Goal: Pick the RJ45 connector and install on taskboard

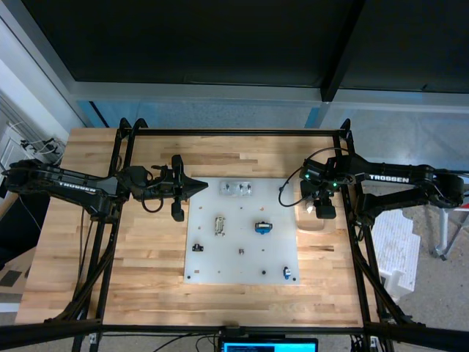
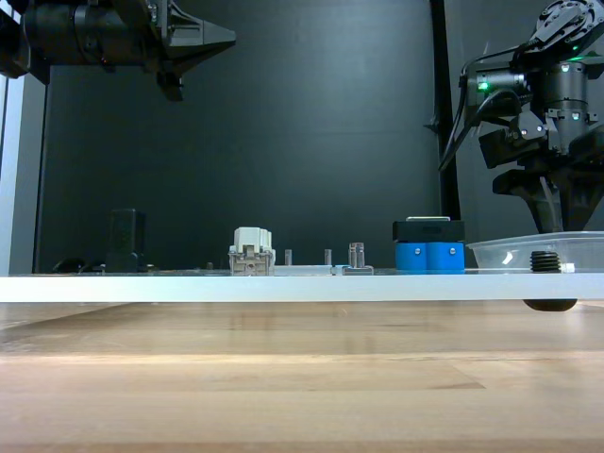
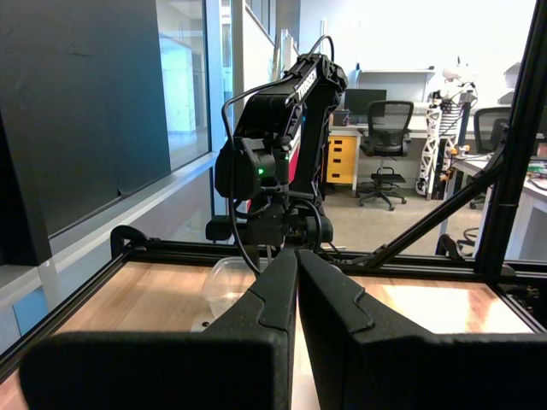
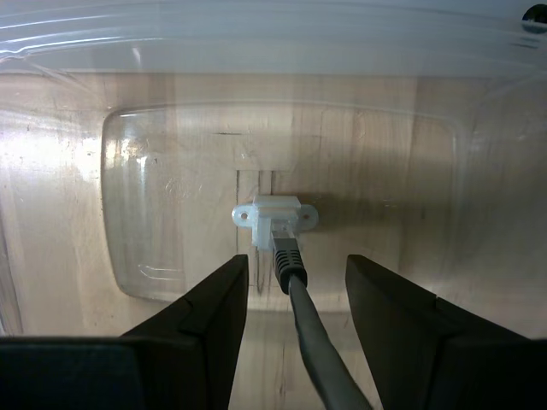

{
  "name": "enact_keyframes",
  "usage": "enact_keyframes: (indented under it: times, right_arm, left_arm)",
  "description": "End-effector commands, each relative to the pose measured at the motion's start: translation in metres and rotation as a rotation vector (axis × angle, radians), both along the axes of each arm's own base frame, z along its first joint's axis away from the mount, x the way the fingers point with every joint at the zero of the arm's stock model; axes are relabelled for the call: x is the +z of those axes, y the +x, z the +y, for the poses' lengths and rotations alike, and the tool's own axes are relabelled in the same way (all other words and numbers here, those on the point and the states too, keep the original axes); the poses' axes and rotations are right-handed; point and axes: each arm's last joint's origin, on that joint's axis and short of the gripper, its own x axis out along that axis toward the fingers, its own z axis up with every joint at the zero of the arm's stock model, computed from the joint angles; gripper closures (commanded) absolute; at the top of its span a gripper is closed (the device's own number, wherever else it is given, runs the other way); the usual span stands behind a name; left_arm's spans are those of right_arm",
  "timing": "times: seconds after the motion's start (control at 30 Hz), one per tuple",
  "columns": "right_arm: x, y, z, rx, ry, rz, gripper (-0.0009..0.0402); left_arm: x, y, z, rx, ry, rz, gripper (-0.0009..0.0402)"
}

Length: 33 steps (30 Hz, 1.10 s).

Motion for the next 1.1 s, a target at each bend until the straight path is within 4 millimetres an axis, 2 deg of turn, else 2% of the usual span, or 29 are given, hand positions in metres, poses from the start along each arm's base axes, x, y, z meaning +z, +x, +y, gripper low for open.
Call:
enact_keyframes:
  times: [0.03, 0.57, 0.87, 1.1]
  right_arm:
    - [0.001, 0.000, 0.000, 0.002, -0.001, -0.002, 0.0270]
    - [0.001, 0.000, 0.001, 0.010, 0.007, -0.007, 0.0396]
    - [0.004, 0.000, 0.001, 0.019, 0.005, -0.008, 0.0394]
    - [0.021, 0.002, 0.001, 0.025, 0.003, -0.009, 0.0393]
  left_arm:
    - [0.000, 0.000, 0.000, 0.000, 0.000, 0.000, 0.0393]
    - [0.000, 0.000, 0.000, 0.000, 0.000, -0.001, 0.0393]
    - [0.000, 0.000, 0.000, 0.000, 0.000, -0.001, 0.0393]
    - [0.000, 0.000, 0.000, 0.000, 0.000, 0.000, 0.0393]
